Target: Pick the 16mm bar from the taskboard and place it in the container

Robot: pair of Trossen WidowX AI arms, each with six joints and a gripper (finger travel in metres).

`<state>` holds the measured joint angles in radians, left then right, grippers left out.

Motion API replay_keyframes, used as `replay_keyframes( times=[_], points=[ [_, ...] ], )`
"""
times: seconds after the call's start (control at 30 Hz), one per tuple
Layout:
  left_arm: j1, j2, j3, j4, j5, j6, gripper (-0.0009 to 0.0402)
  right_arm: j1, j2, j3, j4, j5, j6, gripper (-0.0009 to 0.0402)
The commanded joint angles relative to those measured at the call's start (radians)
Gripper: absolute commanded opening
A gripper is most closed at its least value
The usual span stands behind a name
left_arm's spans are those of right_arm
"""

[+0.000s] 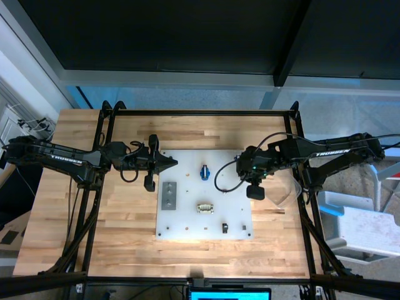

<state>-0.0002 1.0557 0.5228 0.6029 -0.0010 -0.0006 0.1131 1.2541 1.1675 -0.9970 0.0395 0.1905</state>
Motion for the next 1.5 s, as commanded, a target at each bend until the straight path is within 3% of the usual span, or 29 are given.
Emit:
replay_keyframes(
  times=[0.03,1.07,1.23,1.5],
  points=[
    [0.0,0.0,0.0,0.0,0.0,0.0,0.0,0.022,0.012,0.0,-0.03,0.025,0.014,0.0],
    [0.0,0.0,0.0,0.0,0.0,0.0,0.0,0.248,0.085,0.0,-0.076,0.023,0.225,0.0],
    [0.0,0.0,0.0,0.0,0.0,0.0,0.0,0.286,0.096,0.0,-0.077,0.047,0.248,0.0],
    [0.0,0.0,0.0,0.0,0.0,0.0,0.0,0.332,0.129,0.0,-0.077,0.047,0.301,0.0]
  ],
)
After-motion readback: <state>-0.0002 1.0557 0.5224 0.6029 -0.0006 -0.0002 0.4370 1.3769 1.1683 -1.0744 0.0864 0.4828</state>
